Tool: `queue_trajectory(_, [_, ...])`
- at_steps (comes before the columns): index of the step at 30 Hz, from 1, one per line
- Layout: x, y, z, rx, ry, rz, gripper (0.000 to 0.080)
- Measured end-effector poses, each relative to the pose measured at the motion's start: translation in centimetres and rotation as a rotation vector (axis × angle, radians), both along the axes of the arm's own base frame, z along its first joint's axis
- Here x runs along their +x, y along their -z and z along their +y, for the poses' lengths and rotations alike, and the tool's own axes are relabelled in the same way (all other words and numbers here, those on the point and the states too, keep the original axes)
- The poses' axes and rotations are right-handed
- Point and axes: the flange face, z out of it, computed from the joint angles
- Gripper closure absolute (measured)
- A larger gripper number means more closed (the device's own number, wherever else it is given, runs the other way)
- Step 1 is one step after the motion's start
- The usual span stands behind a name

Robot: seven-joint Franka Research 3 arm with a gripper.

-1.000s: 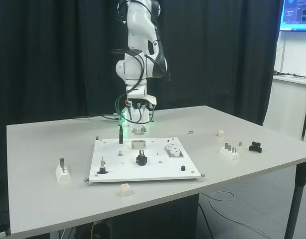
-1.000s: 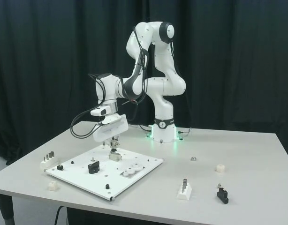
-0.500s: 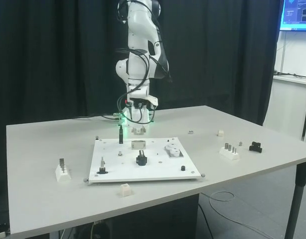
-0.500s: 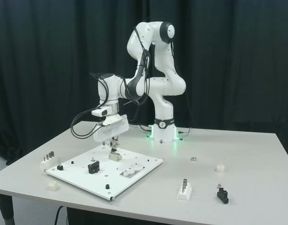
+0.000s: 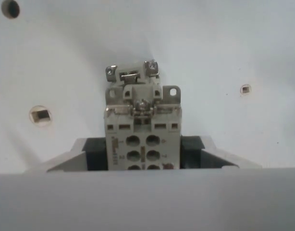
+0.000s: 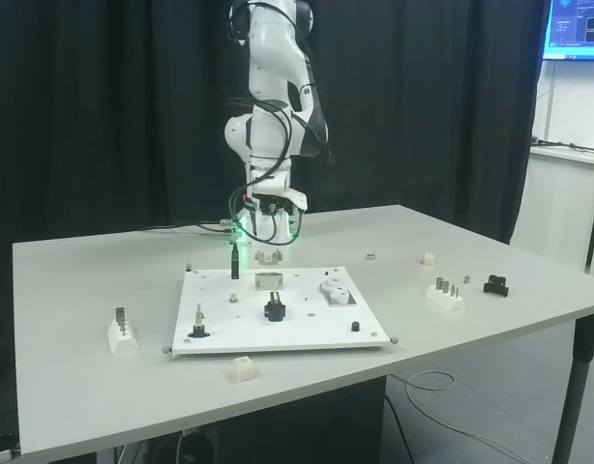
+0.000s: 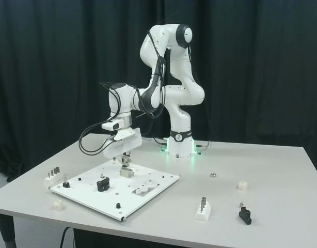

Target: Insert waterproof.

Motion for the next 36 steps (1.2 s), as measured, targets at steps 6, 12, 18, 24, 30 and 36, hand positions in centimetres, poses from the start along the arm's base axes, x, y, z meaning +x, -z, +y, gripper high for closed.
queue_trajectory(6, [0.0, 0.6, -0.1, -0.009, -0.002, 0.002, 0.0493])
queue_trajectory(12, [0.0, 1.1, 0.0, -0.016, -0.004, 0.002, 0.0493])
queue_trajectory(18, [0.1, 1.5, 0.2, -0.021, -0.009, 0.001, 0.0493])
queue_trajectory(24, [0.0, 1.8, 0.4, -0.022, -0.011, -0.001, 0.0493])
queue_trajectory(30, [0.0, 2.1, 0.7, -0.013, -0.009, 0.002, 0.0493])
queue_trajectory(36, [-0.1, 2.3, 0.8, -0.008, -0.009, 0.004, 0.0493])
